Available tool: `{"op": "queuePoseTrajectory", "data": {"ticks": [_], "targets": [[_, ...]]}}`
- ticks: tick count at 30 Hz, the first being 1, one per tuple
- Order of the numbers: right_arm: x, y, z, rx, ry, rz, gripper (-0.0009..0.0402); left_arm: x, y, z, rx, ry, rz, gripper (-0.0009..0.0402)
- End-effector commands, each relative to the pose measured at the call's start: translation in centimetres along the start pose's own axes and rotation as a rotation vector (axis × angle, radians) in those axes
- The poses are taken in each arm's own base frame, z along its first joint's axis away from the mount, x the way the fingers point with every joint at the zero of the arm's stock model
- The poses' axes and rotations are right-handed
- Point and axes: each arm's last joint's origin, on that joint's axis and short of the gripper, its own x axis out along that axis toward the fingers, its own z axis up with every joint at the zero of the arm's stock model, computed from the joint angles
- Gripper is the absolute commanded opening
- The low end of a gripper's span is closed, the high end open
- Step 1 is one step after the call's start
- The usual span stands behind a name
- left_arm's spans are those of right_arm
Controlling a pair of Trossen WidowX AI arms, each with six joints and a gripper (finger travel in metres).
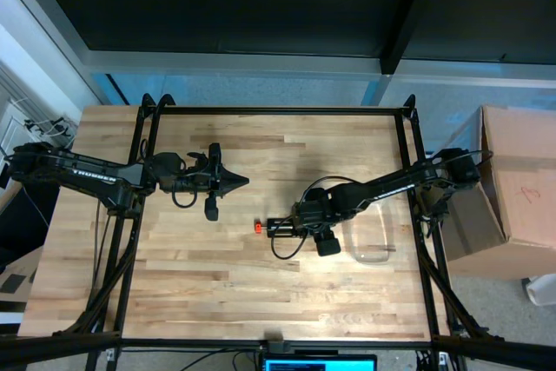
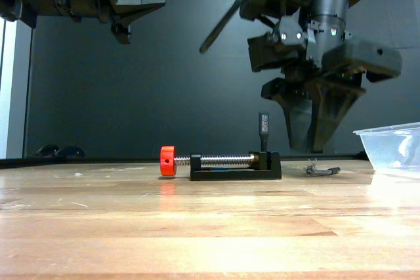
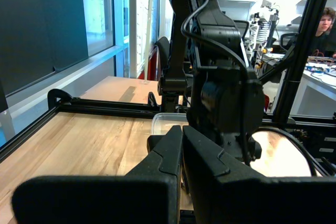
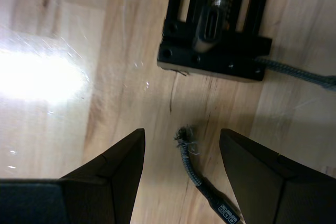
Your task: Remove the USB-C connector from the USB-C receptacle and place in the container
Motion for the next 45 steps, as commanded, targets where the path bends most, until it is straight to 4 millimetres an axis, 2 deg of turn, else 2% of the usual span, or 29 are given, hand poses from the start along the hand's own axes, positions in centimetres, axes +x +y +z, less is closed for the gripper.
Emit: {"op": "queuePoseTrajectory", "data": {"ticks": [1,23,28,39,45], "targets": [[0.7,0.0,-0.1,-0.008,0.017,0.001,0.0197,0.0,0.0,0.0,0.0,0.0,0.0,0.0],[2.3,-0.6,-1.6,-0.013,0.038,0.007,0.0194,0.0,0.0,0.0,0.0,-0.001,0.0,0.0],[2.4,-0.6,-1.6,-0.022,0.034,0.005,0.0151,0.0,0.0,0.0,0.0,-0.001,0.0,0.0],[2.4,-0.8,-1.6,-0.019,0.035,0.003,0.0003,0.0,0.0,0.0,0.0,-0.001,0.0,0.0],[2.2,-0.8,-1.6,-0.014,0.036,0.002,0.0006,0.0,0.0,0.0,0.0,-0.001,0.0,0.0]]}}
